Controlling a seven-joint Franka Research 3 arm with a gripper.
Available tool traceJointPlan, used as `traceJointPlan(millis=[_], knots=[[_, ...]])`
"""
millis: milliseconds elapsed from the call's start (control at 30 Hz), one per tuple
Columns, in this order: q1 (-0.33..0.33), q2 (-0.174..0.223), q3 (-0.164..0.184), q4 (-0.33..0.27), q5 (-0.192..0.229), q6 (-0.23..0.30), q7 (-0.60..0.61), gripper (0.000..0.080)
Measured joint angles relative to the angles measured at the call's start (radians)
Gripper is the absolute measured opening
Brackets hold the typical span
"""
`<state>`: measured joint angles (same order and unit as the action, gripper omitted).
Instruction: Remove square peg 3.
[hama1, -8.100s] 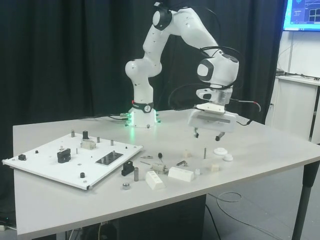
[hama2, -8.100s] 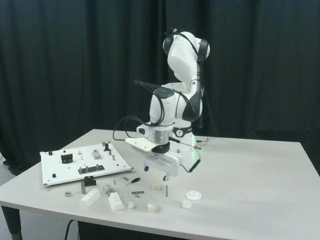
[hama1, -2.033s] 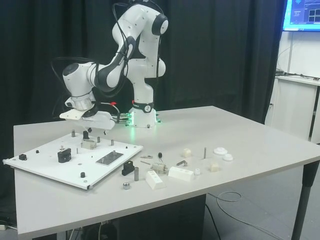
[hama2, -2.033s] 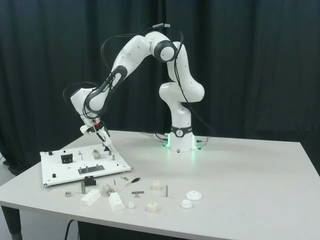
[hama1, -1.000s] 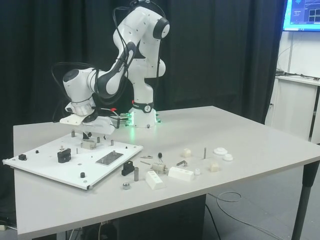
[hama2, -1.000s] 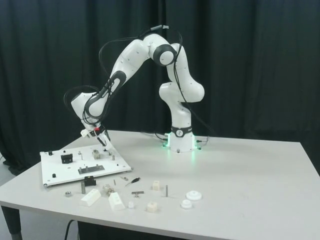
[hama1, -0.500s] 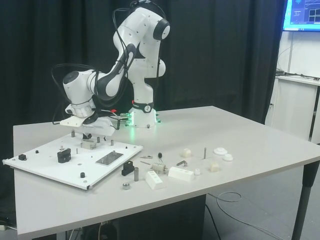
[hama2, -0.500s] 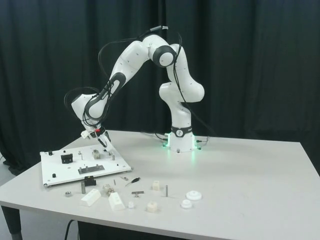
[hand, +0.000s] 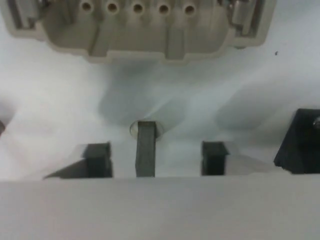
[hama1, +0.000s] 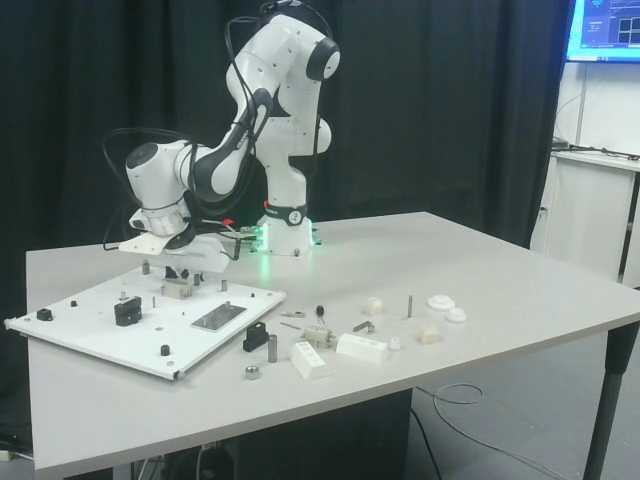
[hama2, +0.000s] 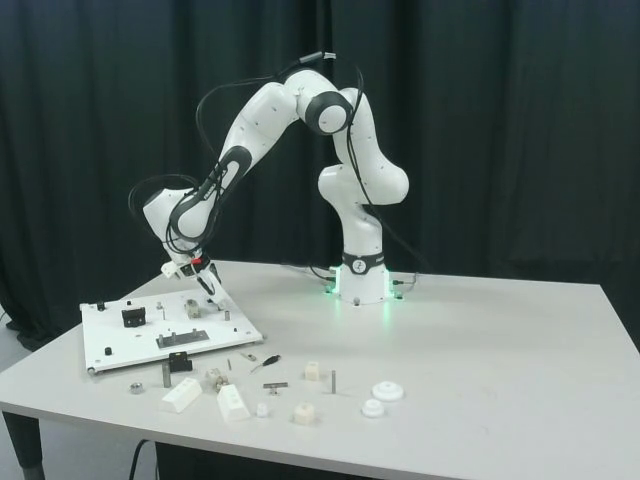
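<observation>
Hovering low over the far side of the white board (hama1: 100, 330), the gripper (hand: 156, 159) is open, its two fingers (hand: 98, 159) either side of the square peg (hand: 145, 154), holding nothing. The peg stands upright in its hole, just near of a grey connector block (hand: 135, 27). It sits closer to one finger, so centring first seems wise, then closing squarely on its flat faces and pulling straight up to avoid jamming.

Loose white blocks (hama1: 361, 347) and discs (hama1: 441, 303) (two of them) lie on the grey table (hama1: 520, 280).
</observation>
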<state>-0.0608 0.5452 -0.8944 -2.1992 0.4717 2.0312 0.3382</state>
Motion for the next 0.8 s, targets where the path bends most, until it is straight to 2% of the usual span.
traceJointPlan(millis=[200,233,300,400,433,800], knots=[[-0.003,0.005,0.001,-0.002,0.019,0.0,0.005,0.0498],[-0.004,0.007,0.002,-0.003,0.024,0.0,0.006,0.0154],[-0.005,0.009,0.004,-0.002,0.039,-0.002,0.007,0.0154],[-0.005,0.01,0.004,-0.002,0.04,-0.003,0.007,0.0154],[-0.005,0.01,0.004,-0.002,0.04,-0.003,0.008,0.0077],[-0.005,0.01,0.004,-0.001,0.04,-0.005,0.011,0.0077]])
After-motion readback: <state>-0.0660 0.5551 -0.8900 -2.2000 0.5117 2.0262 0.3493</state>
